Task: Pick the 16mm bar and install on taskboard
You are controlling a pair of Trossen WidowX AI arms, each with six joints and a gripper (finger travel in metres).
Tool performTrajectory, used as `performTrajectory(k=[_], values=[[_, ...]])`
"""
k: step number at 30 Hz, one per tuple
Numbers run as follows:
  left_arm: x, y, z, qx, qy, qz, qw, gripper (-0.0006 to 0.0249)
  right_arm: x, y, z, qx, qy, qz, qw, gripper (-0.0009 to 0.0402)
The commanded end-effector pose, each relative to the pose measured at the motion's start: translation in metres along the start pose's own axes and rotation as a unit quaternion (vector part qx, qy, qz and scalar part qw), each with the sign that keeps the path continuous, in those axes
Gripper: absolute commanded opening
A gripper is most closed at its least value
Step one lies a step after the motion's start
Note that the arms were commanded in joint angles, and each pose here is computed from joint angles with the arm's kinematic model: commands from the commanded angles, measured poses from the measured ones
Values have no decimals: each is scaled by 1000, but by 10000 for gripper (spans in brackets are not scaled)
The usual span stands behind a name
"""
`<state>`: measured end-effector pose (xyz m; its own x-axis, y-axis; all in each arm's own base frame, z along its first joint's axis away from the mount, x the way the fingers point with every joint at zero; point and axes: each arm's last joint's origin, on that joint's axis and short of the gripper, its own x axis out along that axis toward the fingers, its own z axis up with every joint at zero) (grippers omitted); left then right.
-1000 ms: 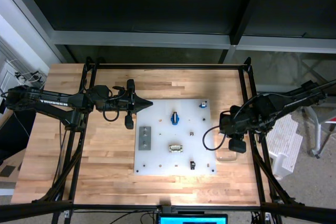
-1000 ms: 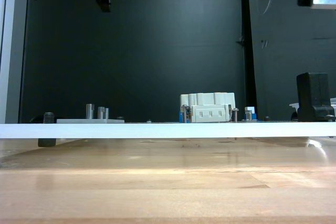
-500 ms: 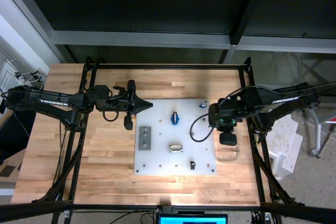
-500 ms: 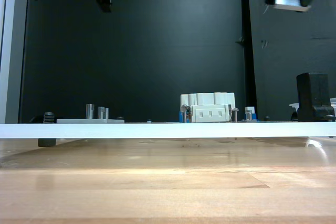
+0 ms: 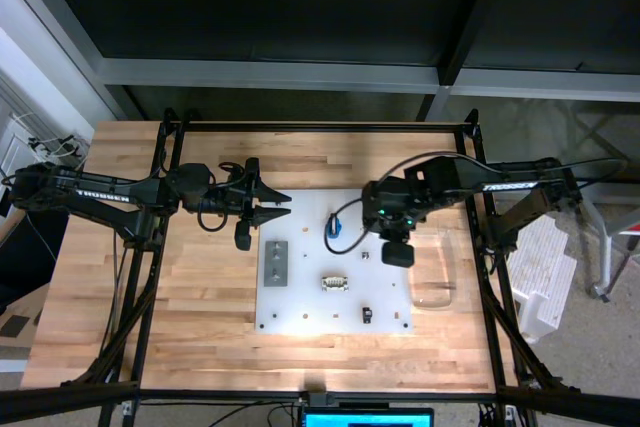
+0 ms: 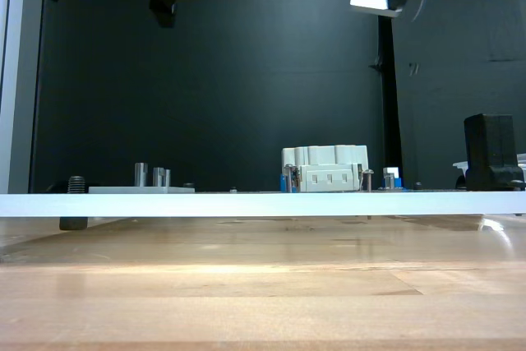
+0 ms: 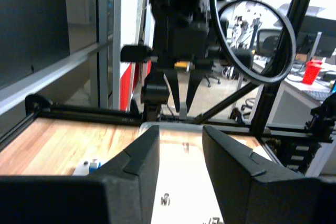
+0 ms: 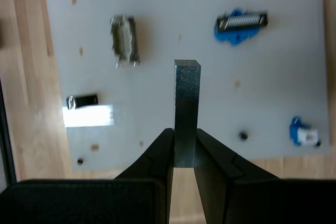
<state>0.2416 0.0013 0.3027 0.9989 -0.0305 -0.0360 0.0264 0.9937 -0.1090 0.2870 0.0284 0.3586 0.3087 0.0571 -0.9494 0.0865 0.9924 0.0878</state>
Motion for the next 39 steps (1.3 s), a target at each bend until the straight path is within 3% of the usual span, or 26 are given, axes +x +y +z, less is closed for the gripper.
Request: performTrajectory(k=[1,9,12,21,33,39], values=[[0,0,-3,-12,14,3,1000,131,1,-8,12,-3,-15,7,1000,0],[0,2,-8,-33,38,28,998,143,-3,-20,42,-13,-42,7,999,0],[0,3,-8,-33,37,35,998,143,-1,-21,54,-15,-48,31,998,0],[0,3,-9,-32,43,41,998,143,10,-26,83,-13,-60,28,998,0],[0,3,-14,-32,67,41,996,143,24,-29,104,-19,-84,38,996,0],[14,1,-23,-31,96,40,994,143,25,-33,108,-16,-96,38,995,0]])
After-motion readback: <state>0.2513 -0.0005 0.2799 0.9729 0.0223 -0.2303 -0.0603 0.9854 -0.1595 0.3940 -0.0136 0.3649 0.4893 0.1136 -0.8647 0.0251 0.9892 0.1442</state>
